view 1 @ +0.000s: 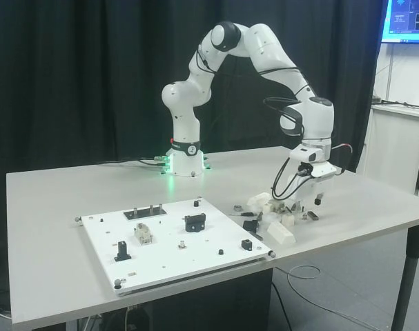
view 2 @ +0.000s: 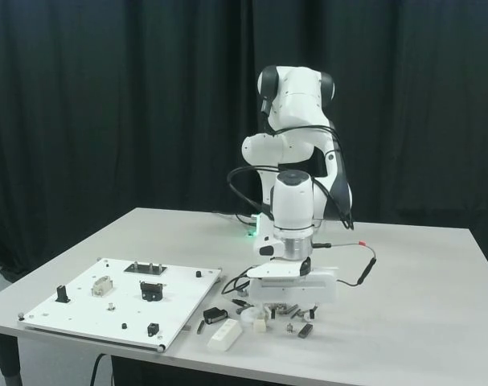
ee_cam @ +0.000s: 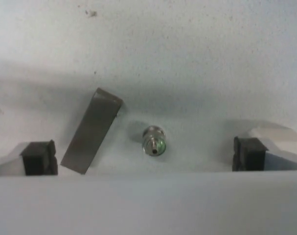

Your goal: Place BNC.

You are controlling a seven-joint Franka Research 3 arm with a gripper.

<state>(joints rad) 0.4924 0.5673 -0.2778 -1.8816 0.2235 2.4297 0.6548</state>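
Looking across the surface [view 1: 71, 200], we see our arm [view 1: 264, 55] reaching out and down over a scatter of small parts [view 1: 271, 210] near the front edge, well apart from the white board [view 1: 168, 255] that carries the fixtures. The board sits off to one side of the parts pile, with several black and metal mounts standing on it; the socket meant for the BNC is too small for us to pick out there.

Our gripper [ee_cam: 143, 154] hangs low over the parts, its jaws spread wide and holding nothing. In the wrist view the two black pads [ee_cam: 39, 157] stand far apart, one on each side, with bare surface between them.

The BNC [ee_cam: 153, 141] lies on the surface between the pads, touching neither, a little nearer one of them than the other. It is a small metal connector with a green ring at its end, and it appears to lie on its side. Just beside it, not touching, lies a flat grey bar [ee_cam: 92, 129], tilted at an angle.

We judge that we are at the pick-up step: the connector is not yet grasped. The next move calls for us to centre over it, come down, and close on its body without catching the bar, which sits close enough to be nudged.
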